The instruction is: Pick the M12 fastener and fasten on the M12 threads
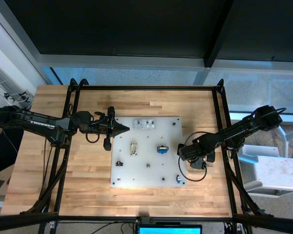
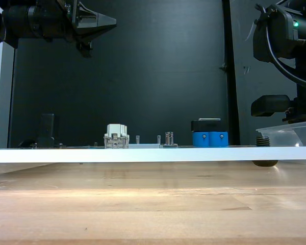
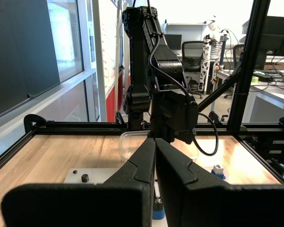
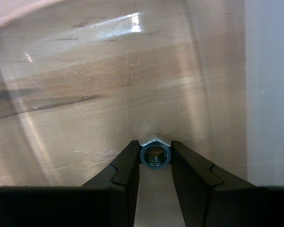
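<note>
right claw [image 4: 155, 147] closed on the M12 fastener [image 4: 155, 154], fingers touching both its sides | fastener inside clear tray [image 4: 85, 85], near right edge of tabletop [image 1: 63, 161] | stud [image 2: 263, 140] bare | left claw [image 1: 124, 128] closed, empty, raised over left edge of white board [image 1: 141, 175]

A black wall [image 2: 158, 66] fills the low view's upper half; elsewhere, daylit windows [image 3: 66, 42], an office chair [image 3: 193, 49] and desks [image 3: 270, 92].

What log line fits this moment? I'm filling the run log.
phase: grasp | right gripper: shut on M12 nut in clear tray | left gripper: shut, parked over board left edge | stud: bare
</note>
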{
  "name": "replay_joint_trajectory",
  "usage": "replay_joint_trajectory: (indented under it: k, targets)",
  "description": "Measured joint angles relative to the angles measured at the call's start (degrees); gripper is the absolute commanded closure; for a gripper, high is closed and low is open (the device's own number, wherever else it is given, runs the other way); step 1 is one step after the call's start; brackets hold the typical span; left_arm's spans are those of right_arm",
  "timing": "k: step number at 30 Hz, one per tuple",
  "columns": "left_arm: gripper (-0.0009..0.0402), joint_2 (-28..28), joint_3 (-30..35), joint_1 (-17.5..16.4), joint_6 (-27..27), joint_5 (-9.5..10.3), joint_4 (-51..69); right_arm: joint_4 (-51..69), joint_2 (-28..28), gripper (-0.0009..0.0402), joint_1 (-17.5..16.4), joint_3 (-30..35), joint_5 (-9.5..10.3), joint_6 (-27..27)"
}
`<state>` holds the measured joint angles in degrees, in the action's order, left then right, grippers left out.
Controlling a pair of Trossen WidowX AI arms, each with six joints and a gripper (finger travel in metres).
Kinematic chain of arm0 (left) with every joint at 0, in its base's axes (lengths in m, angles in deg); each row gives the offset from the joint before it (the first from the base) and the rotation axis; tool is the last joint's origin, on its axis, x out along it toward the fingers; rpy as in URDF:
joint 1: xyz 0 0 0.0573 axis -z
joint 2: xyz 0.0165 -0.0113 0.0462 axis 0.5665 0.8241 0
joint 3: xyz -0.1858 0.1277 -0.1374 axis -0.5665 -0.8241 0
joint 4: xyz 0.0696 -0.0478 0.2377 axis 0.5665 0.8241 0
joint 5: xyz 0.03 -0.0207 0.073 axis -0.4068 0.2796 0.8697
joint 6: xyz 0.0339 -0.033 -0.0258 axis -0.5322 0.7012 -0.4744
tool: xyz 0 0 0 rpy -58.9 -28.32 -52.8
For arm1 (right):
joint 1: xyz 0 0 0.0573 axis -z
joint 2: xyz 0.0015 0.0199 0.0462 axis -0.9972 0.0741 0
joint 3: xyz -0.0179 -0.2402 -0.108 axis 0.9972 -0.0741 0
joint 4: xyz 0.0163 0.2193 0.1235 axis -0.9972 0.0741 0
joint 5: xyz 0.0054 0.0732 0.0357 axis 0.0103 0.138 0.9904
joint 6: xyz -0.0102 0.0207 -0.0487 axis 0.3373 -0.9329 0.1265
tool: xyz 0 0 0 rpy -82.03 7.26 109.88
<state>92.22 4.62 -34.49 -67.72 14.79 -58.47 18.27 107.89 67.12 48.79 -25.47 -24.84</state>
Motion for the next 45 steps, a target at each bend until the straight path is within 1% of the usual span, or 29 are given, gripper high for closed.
replay_joint_trajectory:
  k: [5, 12, 17, 22, 28, 38, 45]
  targets:
    - [0.0393, 0.00, -0.02, 0.00, 0.02, -0.02, 0.00, 0.42, -0.15, 0.0394, 0.00, 0.48, 0.11, -0.09]
    - [0.0393, 0.00, -0.02, 0.00, 0.02, 0.00, 0.00, 7.50, -3.06, 0.0391, -0.11, 5.35, 0.13, -0.22]
    - [0.0393, 0.00, -0.02, 0.00, 0.02, -0.02, 0.00, 13.07, -3.65, 0.0391, -0.52, 10.99, 0.15, -2.84]
    - [0.0393, 0.00, 0.00, 0.00, 0.00, 0.00, 0.00, 16.52, -3.08, 0.0391, -2.40, 17.38, 0.07, -2.95]
    - [0.0393, 0.00, 0.00, 0.00, 0.00, 0.00, 0.00, 18.60, 2.34, 0.0391, -3.13, 24.94, 0.07, -2.93]
    - [0.0393, 0.00, 0.00, 0.00, 0.02, 0.00, 0.02, 20.57, 15.72, 0.0391, -4.57, 38.91, 0.07, -2.89]
    - [0.0393, 0.00, 0.00, 0.00, 0.02, -0.02, 0.00, 21.77, 23.56, 0.0391, -6.12, 47.17, 0.07, -2.89]
